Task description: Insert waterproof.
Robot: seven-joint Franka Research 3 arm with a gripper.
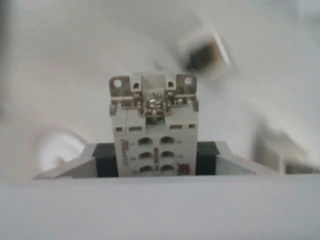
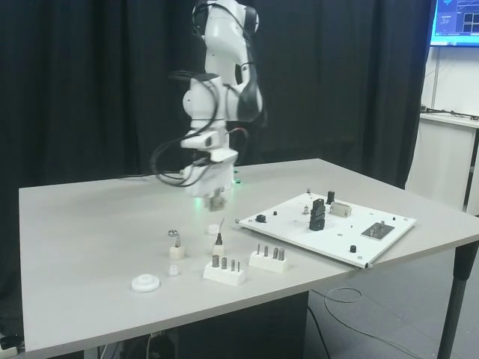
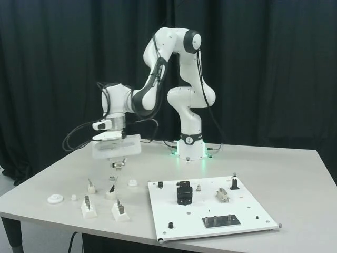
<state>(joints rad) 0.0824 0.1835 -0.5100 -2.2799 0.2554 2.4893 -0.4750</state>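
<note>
Claw (image 1: 152, 172) grips a white part with little holes and a metal screw on top (image 1: 152, 130); this looks like the waterproof plug. Its two fingers are closed on the lower sides of the part, so it cannot slip while it is up in the air. In the second room view the claw (image 3: 117, 164) hangs above the grey worktop (image 3: 295, 174), left of middle in the frame. The white board (image 3: 210, 211) lies to the lower right, well apart. I guess the part must go there
</note>
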